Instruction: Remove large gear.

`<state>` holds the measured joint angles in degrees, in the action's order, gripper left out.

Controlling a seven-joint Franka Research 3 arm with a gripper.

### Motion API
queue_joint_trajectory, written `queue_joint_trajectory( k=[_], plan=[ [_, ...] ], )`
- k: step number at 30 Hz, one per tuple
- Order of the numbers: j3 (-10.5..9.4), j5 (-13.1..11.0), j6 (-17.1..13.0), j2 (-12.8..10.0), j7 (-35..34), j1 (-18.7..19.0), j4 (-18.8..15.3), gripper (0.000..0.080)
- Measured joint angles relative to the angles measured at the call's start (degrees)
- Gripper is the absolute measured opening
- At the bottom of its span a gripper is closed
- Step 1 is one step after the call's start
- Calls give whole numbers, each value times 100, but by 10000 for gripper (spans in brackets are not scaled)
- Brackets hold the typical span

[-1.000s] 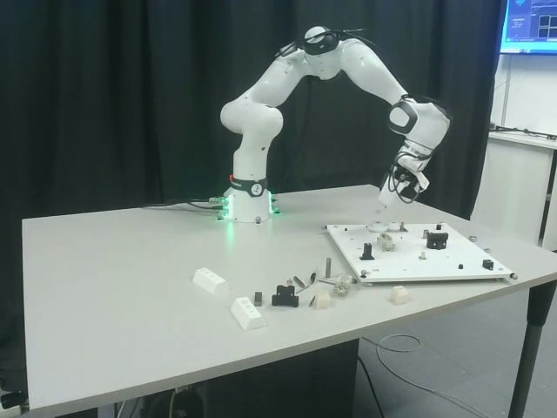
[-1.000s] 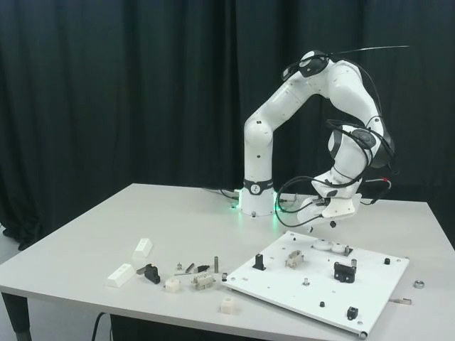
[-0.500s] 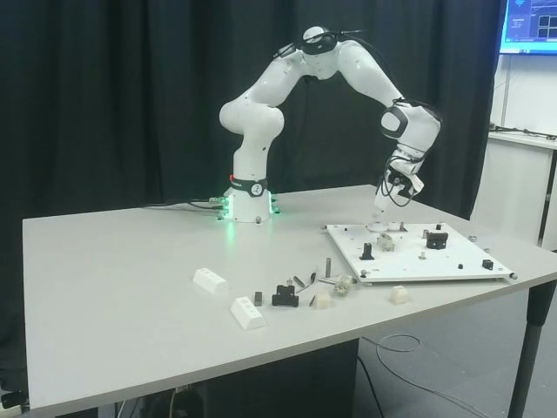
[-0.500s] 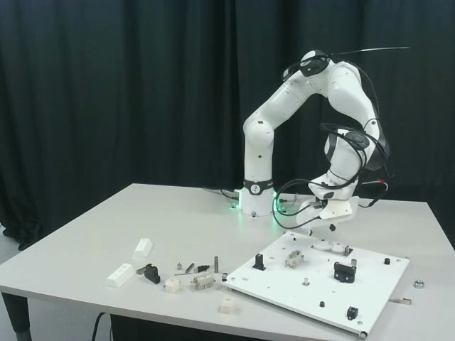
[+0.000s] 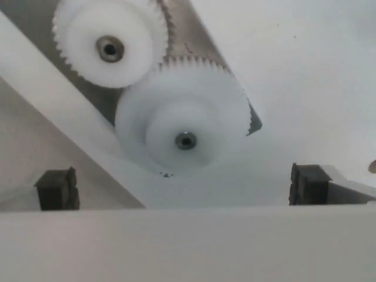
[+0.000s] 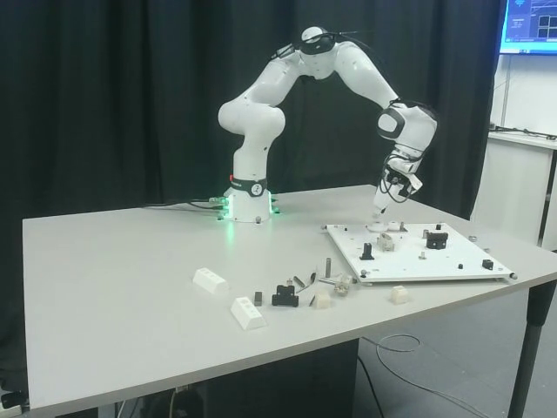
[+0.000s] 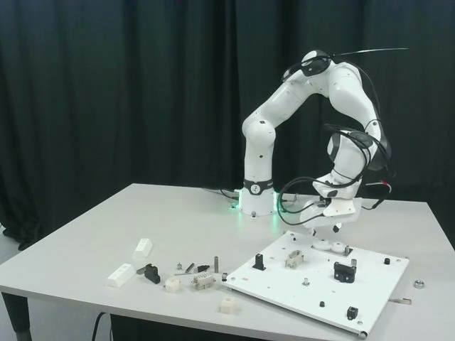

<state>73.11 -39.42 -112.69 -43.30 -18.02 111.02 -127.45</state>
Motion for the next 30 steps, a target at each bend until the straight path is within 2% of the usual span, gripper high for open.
queue_joint_trajectory(
  k=[11,30],
  plan=[
    [0,-16,-116,0,13,103,-82,800],
    [1,-319,-374,-2,447,76,-285,800]
  ],
)
